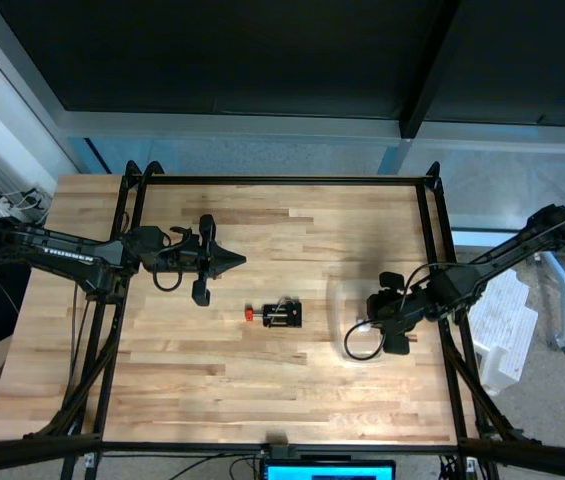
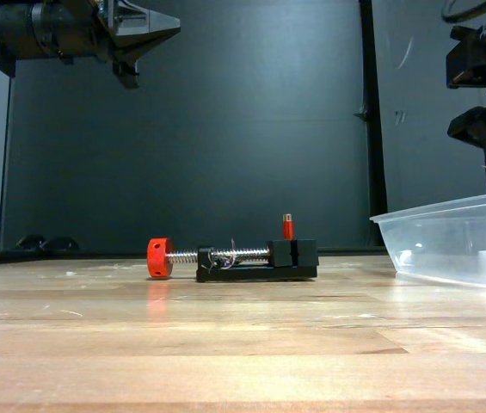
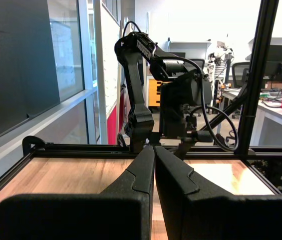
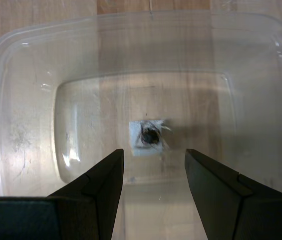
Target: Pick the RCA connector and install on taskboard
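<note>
We see the RCA connector mid-floor in the clear tray, on a white square bit. Over the tray hangs the right gripper, fingers spread, empty. Left of the tray sits the taskboard; further left, raised, the left gripper, fingers pressed together.

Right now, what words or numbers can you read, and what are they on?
"TROSSEN": white letters along the left arm, only just readable.
White letters on the right arm: too blurred to read.
Nothing is written on the taskboard, the clear tray, the shut left pincer raised left of the board, or the open right pincer over the tray.
</note>
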Controlling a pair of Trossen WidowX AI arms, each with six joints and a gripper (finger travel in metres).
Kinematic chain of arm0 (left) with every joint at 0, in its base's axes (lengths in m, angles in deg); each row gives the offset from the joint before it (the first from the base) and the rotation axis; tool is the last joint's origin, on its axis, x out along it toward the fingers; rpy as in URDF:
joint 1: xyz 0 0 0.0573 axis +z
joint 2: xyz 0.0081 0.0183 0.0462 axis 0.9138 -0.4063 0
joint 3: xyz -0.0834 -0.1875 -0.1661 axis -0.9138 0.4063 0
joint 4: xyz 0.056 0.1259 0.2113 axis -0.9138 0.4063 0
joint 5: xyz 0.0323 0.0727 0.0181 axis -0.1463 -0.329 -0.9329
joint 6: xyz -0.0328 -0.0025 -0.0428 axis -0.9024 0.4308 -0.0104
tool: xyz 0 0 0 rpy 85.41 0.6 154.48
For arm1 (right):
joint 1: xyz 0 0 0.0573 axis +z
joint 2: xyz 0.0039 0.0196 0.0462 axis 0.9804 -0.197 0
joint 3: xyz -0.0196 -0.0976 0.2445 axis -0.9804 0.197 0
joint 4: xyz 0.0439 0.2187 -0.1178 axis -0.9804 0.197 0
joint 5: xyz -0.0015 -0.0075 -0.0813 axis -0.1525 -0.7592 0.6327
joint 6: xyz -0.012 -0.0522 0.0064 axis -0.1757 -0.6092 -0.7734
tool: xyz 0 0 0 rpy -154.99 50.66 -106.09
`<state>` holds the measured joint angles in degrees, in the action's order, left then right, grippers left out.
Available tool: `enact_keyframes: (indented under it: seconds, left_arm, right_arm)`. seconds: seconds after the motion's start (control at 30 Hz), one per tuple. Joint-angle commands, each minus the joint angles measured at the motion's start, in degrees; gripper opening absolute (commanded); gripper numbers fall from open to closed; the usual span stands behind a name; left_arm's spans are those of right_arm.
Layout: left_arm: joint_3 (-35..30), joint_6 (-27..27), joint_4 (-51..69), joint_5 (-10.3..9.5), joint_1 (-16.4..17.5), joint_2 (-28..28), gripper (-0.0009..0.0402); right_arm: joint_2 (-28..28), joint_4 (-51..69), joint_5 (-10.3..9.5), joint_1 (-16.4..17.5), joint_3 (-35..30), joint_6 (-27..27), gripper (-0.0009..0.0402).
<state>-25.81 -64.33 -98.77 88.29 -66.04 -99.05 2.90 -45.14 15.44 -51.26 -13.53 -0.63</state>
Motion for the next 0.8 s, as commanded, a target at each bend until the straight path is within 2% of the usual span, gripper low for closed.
enact_keyframes:
  seconds: [0.03,0.2,0.4,0.8]
  left_arm:
    - [0.00,0.02,-0.02,0.02,0.00,-0.02,0.0000]
    - [0.00,0.02,-0.02,0.02,0.00,-0.02,0.0000]
    - [0.00,0.02,-0.02,0.02,0.00,-0.02,0.0000]
    - [0.00,0.02,-0.02,0.02,0.00,-0.02,0.0000]
  right_arm:
    - [-1.51,-1.33,0.28,0.02,0.00,-0.02,0.0169]
    - [-3.89,-2.67,1.51,0.02,0.00,-0.20,0.0169]
    - [-5.97,-4.72,1.29,0.00,0.42,-1.79,0.0169]
    - [-6.21,-10.91,1.01,0.00,4.44,-1.44,0.0169]
